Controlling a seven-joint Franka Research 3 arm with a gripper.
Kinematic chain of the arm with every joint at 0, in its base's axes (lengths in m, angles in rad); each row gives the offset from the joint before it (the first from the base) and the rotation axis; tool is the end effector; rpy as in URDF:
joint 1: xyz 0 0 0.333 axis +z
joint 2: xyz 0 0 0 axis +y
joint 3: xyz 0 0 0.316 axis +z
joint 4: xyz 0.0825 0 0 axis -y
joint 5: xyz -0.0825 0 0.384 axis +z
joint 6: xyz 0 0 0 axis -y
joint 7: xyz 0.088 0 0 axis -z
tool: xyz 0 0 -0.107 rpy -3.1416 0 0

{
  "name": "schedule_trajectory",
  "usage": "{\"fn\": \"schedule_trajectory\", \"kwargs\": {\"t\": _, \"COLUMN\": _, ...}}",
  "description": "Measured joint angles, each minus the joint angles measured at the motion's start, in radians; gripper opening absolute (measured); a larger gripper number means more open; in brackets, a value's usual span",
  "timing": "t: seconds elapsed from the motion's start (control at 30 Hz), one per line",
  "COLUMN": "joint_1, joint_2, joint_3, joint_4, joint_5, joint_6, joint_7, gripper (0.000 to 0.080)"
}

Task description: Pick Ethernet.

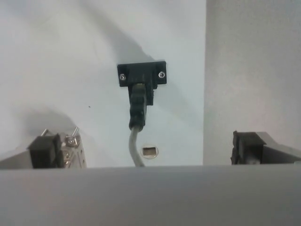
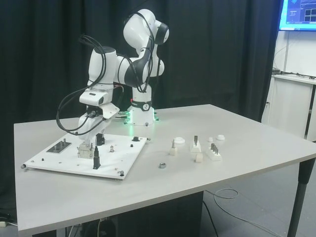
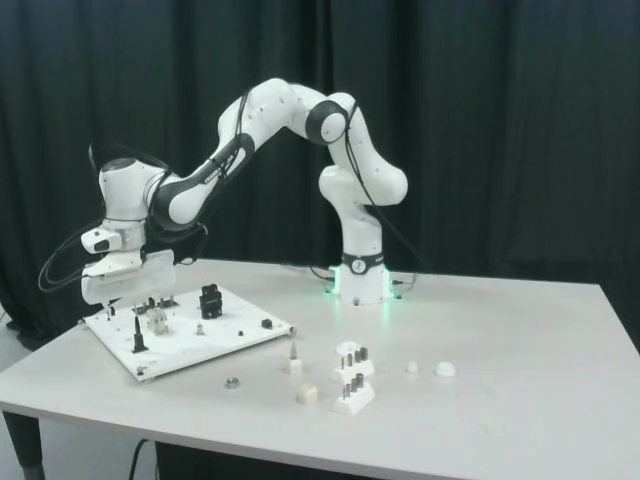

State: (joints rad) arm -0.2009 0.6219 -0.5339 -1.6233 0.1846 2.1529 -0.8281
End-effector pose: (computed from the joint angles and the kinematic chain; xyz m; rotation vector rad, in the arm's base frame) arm 0.5439 -0.4159 0.2988 3.0312 0.1115 -0.1593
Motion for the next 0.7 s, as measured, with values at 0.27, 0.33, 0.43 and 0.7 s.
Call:
{"fn": "schedule_trajectory", "kwargs": {"t": 0.27, "joint_1": 0.000, "joint_2": 0.002, "joint_3": 0.000, "joint_4": 0.000, "joint_5": 0.000, "joint_6": 0.003, "joint_7": 0.001, "gripper": 0.0800}}
{"fn": "schedule_trajectory", "kwargs": {"t": 0.33, "joint_1": 0.000, "joint_2": 0.003, "joint_3": 0.000, "joint_4": 0.001, "joint_5": 0.000, "joint_6": 0.003, "joint_7": 0.001, "gripper": 0.0800}}
{"fn": "schedule_trajectory", "kwargs": {"t": 0.43, "joint_1": 0.000, "joint_2": 0.003, "joint_3": 0.000, "joint_4": 0.001, "joint_5": 0.000, "joint_6": 0.003, "joint_7": 0.002, "gripper": 0.0800}}
{"fn": "schedule_trajectory", "kwargs": {"t": 0.7, "joint_1": 0.000, "joint_2": 0.003, "joint_3": 0.000, "joint_4": 0.002, "joint_5": 0.001, "joint_6": 0.002, "joint_7": 0.012, "gripper": 0.0800}}
